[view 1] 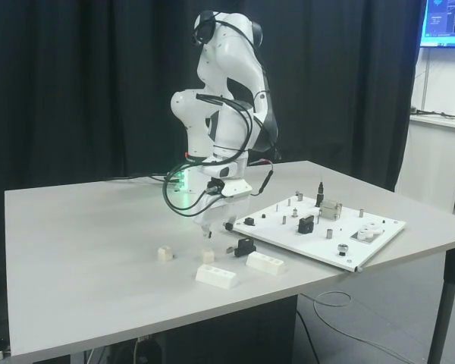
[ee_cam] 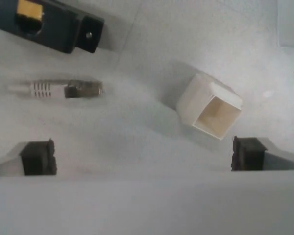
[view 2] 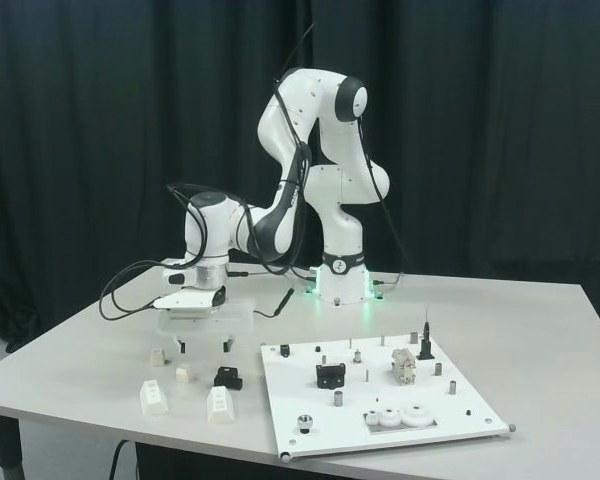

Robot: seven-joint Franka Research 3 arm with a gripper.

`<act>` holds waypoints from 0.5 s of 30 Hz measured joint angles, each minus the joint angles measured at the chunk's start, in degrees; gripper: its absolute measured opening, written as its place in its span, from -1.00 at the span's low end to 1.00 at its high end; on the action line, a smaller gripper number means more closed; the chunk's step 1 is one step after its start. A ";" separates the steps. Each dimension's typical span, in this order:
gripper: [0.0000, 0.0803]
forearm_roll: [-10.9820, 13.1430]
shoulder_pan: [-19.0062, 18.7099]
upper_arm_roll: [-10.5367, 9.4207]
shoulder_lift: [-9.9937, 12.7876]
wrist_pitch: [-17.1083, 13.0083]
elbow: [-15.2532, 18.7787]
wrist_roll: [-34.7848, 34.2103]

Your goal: Remove round peg 4.

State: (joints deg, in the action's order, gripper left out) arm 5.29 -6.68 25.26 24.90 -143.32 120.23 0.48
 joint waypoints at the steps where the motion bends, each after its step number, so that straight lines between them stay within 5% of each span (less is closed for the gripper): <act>1: 0.99 0.00 0.04 -0.01 0.02 0.09 -0.10 0.03; 15: 0.99 0.00 0.30 -0.06 0.16 1.86 -1.54 0.34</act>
State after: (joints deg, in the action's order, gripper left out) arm 5.29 -6.37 25.21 25.07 -141.46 118.69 0.82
